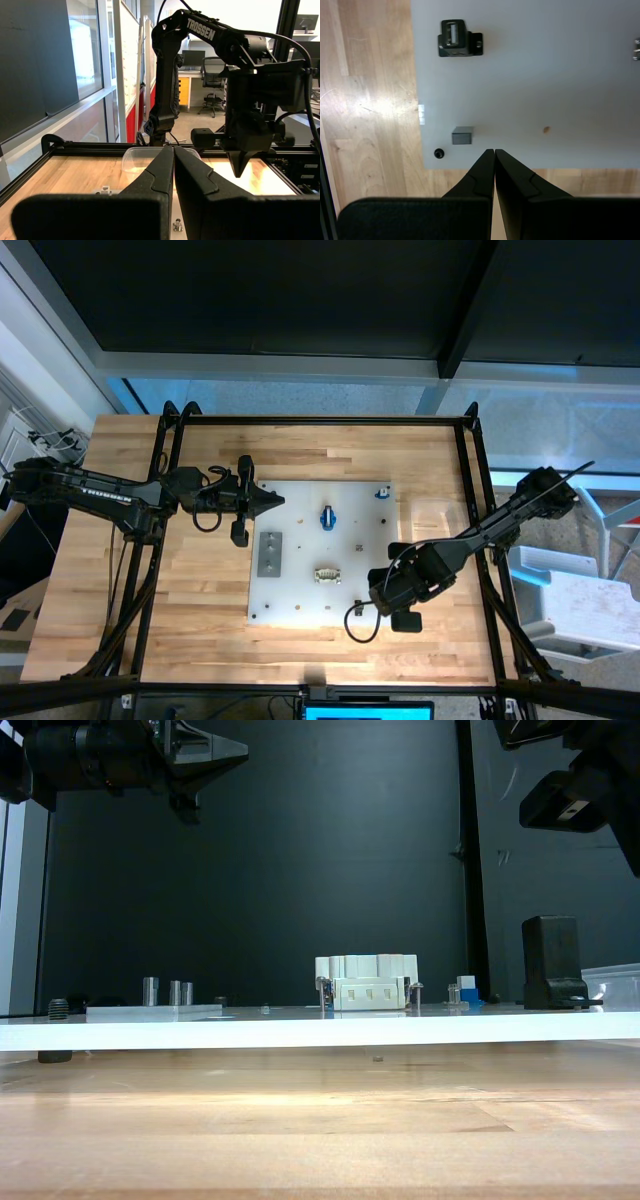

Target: Pick the 16mm bar from the taskboard and place it in the container

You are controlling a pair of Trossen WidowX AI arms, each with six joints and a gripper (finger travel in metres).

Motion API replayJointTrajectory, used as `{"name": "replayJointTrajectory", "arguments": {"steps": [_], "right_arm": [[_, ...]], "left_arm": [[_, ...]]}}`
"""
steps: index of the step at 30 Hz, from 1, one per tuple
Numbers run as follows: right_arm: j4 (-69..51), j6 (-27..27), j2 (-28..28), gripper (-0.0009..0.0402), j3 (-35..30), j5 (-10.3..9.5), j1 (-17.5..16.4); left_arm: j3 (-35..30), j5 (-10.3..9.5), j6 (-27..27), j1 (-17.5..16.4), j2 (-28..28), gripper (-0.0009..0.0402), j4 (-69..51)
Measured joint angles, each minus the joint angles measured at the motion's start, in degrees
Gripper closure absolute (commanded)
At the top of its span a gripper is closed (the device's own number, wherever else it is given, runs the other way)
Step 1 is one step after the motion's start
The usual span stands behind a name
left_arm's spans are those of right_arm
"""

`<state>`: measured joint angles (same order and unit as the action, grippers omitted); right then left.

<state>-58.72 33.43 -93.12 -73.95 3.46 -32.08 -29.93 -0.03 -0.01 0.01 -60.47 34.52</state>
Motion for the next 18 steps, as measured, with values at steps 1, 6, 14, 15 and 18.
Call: {"name": "replayJointTrajectory", "arguments": {"steps": [1, 6, 14, 15, 18], "right_arm": [[0.04, 0.31, -0.22, 0.0393, -0.24, 0.00, -0.26], [0.15, 0.92, -1.29, 0.0392, -0.70, 0.46, -1.70], [-0.04, 1.27, -3.06, 0.0326, -2.10, 1.55, -3.32], [-0.09, 1.27, -3.15, 0.0313, -2.10, 1.57, -3.41], [-0.09, 1.27, -3.52, 0.0278, -2.10, 1.70, -3.50]], "left_arm": [[-0.02, 0.02, 0.00, 0.00, 0.00, 0.0393, 0.02], [-0.02, 0.02, -0.02, 0.00, 0.00, 0.0393, 0.02], [-0.02, 0.00, 0.00, 0.00, 0.00, 0.0393, 0.02], [0.00, 0.00, 0.00, 0.00, 0.00, 0.0393, 0.00], [-0.02, 0.00, 0.00, 0.00, 0.00, 0.0393, 0.02]]}}
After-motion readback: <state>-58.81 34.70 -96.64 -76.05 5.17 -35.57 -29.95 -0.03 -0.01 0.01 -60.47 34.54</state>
